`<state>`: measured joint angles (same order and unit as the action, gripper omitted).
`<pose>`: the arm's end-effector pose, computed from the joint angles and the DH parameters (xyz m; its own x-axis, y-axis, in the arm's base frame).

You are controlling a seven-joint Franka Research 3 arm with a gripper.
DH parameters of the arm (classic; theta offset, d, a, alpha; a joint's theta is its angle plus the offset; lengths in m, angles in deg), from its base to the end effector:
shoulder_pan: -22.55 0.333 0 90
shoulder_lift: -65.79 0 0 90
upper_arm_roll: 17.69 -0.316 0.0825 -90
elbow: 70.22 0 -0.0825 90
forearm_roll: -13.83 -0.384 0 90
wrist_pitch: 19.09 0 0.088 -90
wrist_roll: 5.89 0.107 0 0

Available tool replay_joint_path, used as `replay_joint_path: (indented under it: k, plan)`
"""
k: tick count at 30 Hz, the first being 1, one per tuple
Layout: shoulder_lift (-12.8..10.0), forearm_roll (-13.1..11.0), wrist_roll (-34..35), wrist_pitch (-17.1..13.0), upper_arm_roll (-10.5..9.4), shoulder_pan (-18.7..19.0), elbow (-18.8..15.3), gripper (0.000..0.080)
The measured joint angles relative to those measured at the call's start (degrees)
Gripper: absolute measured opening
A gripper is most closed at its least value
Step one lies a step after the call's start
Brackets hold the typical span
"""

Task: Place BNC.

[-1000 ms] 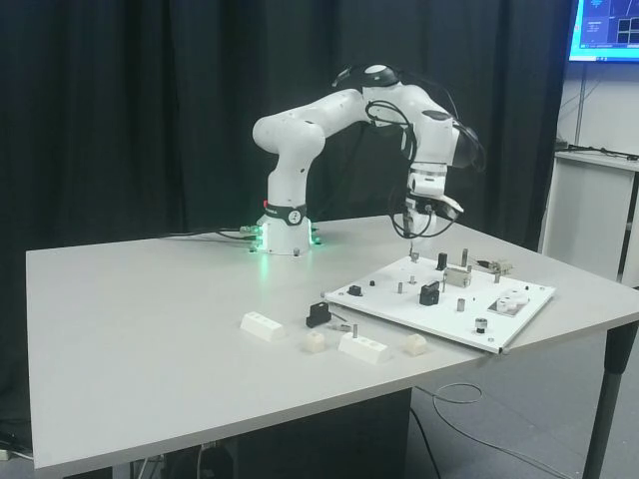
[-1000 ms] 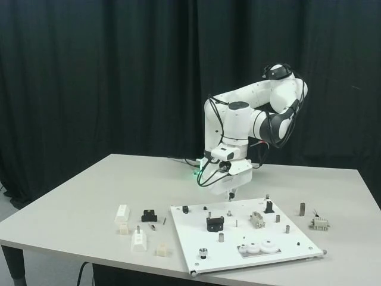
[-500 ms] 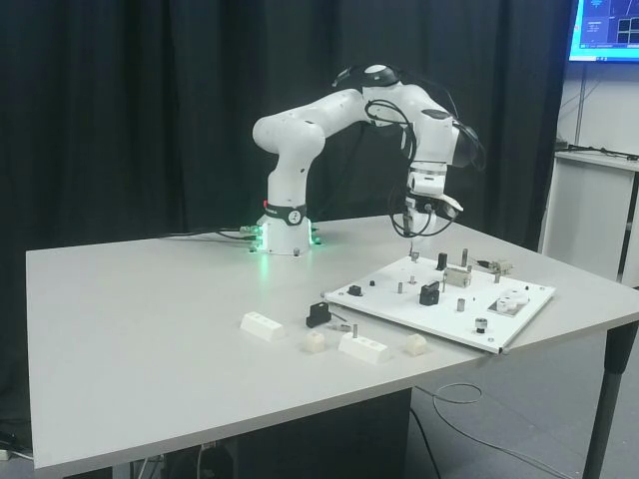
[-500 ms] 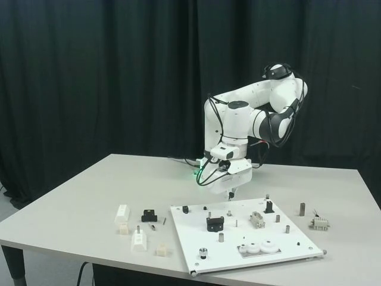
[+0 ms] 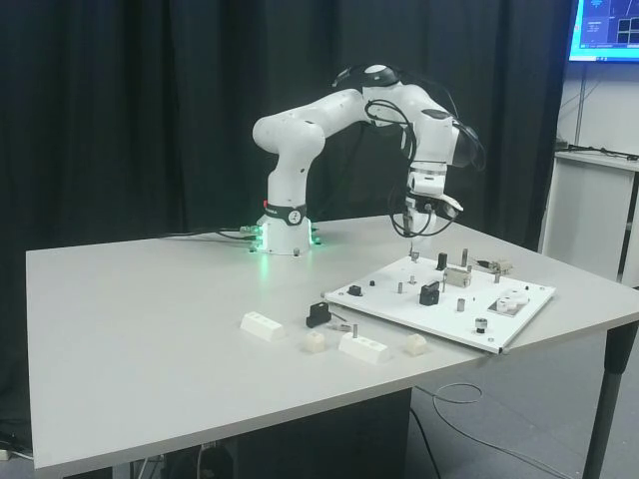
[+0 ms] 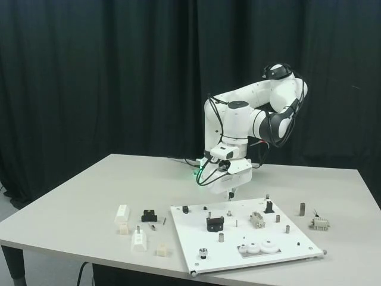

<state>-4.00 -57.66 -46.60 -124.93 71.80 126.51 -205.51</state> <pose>0.4518 0.1429 0.2597 0.9763 0.2140 -0.0313 0.2157 -0.9740 0.0695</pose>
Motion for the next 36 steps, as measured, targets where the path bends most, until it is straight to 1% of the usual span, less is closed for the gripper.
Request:
replay_joint_path:
  k: [12, 20, 27, 33, 36]
  plan:
    - [0.0, -0.1, 0.1, 0.0, 0.02, 0.0, 0.4, 0.0117]
    - [0.5, -0.3, 2.1, 0.6, 0.32, 0.3, 1.7, 0.0117]
    - [1.6, -0.3, 8.7, 2.4, 1.17, 1.7, 3.7, 0.0117]
    - [1.7, -0.3, 14.5, 4.2, 2.05, 3.8, 5.8, 0.0117]
    - [1.7, -0.3, 18.5, 4.6, 2.35, 4.9, 7.0, 0.0117]
